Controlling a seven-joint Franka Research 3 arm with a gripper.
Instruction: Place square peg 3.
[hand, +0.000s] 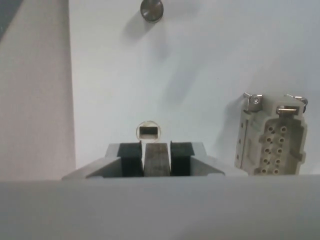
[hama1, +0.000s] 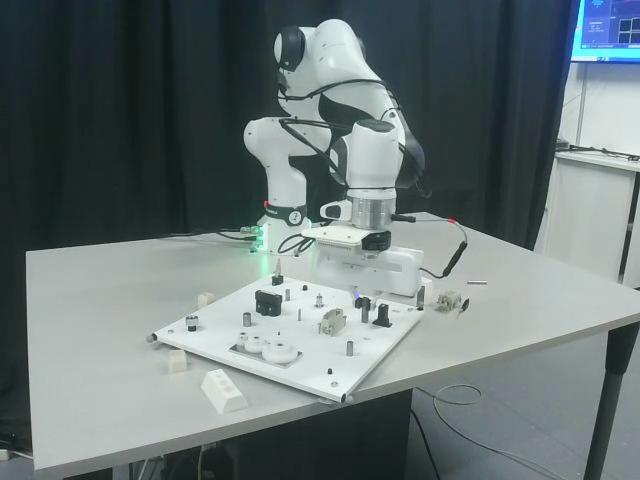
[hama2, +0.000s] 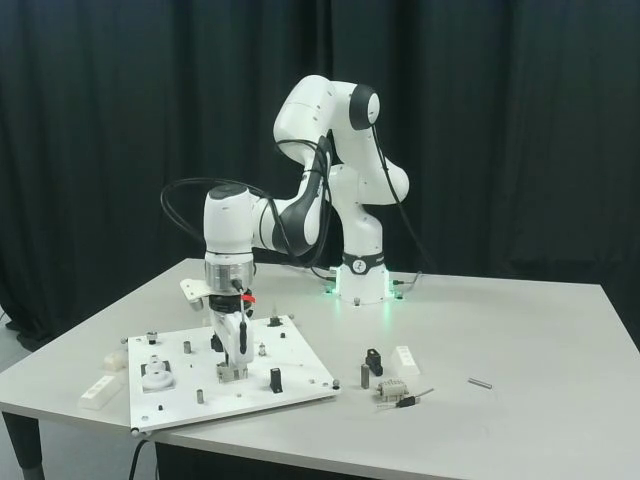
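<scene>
Wrist view, gripper (hand: 156, 150): two black fingers (hand: 131, 159) clenched on the peg (hand: 156, 160), a grey square bar held upright between them at lower centre of the frame.
Why held so: the peg points straight down at the board (hand: 200, 65), which suits a vertical push into a socket.
Hole (hand: 148, 131): a square opening in a round ring, just above the peg tip in the frame; judged to be the target, with the peg near it but not yet in.
Connector (hand: 272, 140): a multi-pin block at right of the frame, clear of the fingers.
Round stud (hand: 151, 10): at top centre, cut off by the frame edge.
First room view: arm (hama1: 365, 170) low over the board's (hama1: 290, 335) far right part; fingertips and peg too small to make out.
Second room view: gripper (hama2: 232, 345) at centre left, down among small fixtures; whether the peg touches the board cannot be told.
Hidden: the peg's lower end and the hole's depth.
</scene>
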